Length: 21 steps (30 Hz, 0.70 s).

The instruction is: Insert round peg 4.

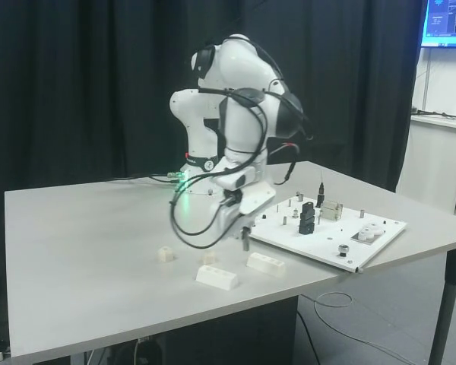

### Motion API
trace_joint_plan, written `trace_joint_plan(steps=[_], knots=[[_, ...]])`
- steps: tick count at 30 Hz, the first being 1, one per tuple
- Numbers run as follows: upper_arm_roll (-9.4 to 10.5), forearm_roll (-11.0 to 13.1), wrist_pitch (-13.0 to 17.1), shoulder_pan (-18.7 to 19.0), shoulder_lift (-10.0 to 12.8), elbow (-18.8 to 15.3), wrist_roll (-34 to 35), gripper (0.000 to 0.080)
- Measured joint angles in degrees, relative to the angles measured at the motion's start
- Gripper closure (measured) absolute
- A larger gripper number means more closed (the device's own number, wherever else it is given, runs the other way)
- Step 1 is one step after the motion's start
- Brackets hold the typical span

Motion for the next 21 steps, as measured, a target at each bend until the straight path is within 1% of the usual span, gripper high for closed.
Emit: trace_joint_plan(steps=[6,21], knots=[[0.00,1.1,-1.3,3.0,-0.6,0.0,2.4,0.0652],[0.14,1.1,-7.0,11.4,-1.8,-0.6,11.5,0.0652]])
